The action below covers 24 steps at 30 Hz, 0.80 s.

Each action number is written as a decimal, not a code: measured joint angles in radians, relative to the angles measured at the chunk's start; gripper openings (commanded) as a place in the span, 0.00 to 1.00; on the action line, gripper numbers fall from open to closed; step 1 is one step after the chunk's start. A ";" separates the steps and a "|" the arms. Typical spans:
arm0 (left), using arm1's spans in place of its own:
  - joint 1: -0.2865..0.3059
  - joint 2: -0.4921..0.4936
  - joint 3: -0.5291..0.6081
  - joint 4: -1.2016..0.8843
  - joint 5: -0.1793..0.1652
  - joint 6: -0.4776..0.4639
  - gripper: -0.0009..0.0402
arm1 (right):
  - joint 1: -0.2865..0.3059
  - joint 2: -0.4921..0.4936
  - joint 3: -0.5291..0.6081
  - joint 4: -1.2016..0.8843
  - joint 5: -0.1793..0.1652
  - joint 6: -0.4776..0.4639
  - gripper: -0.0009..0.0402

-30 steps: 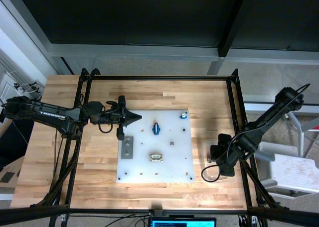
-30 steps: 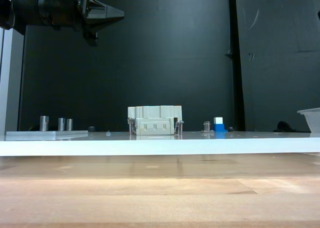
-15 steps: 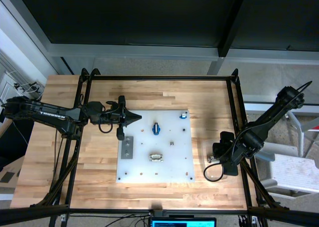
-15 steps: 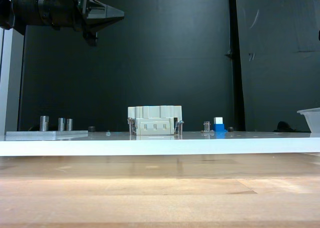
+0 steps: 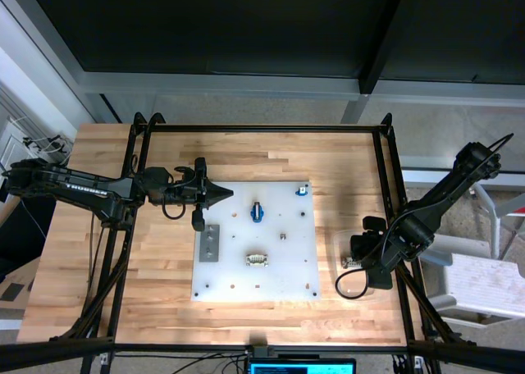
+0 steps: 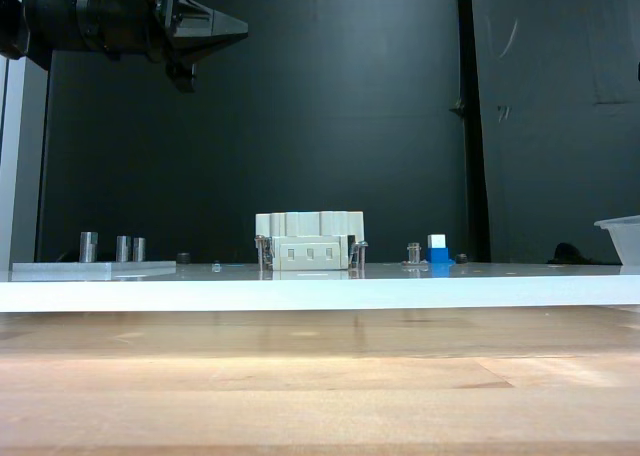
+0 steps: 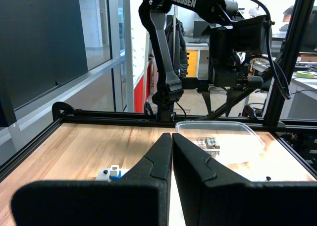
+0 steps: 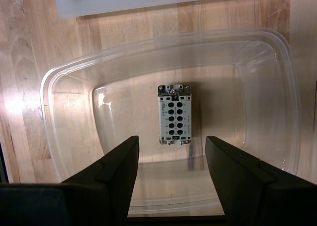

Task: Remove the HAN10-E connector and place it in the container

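While your connector (image 8: 174,114) is lying in the tray (image 8: 69,112), seemingly done, right gripper (image 8: 172,141) is hovering above, jaws apart, empty; left gripper (image 7: 171,137) hanging over board (image 5: 279,284), jaws together.

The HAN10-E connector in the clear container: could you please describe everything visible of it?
The HAN10-E connector is a light grey block, its face showing two columns of dark sockets, with a metallic end. It lies flat on the container floor, free of its walls. The open right gripper hovers above it; the shut left gripper hangs above the white board, far left.
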 measured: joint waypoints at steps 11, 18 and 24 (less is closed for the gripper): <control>0.000 0.000 0.000 0.000 0.000 0.000 0.02 | 0.000 0.002 -0.001 0.001 0.000 0.000 0.45; 0.000 0.000 0.000 0.000 0.000 0.000 0.02 | 0.000 0.002 -0.001 0.001 0.000 0.001 0.44; 0.000 0.000 0.000 0.000 0.000 0.000 0.02 | 0.000 0.002 -0.002 0.001 0.000 0.001 0.44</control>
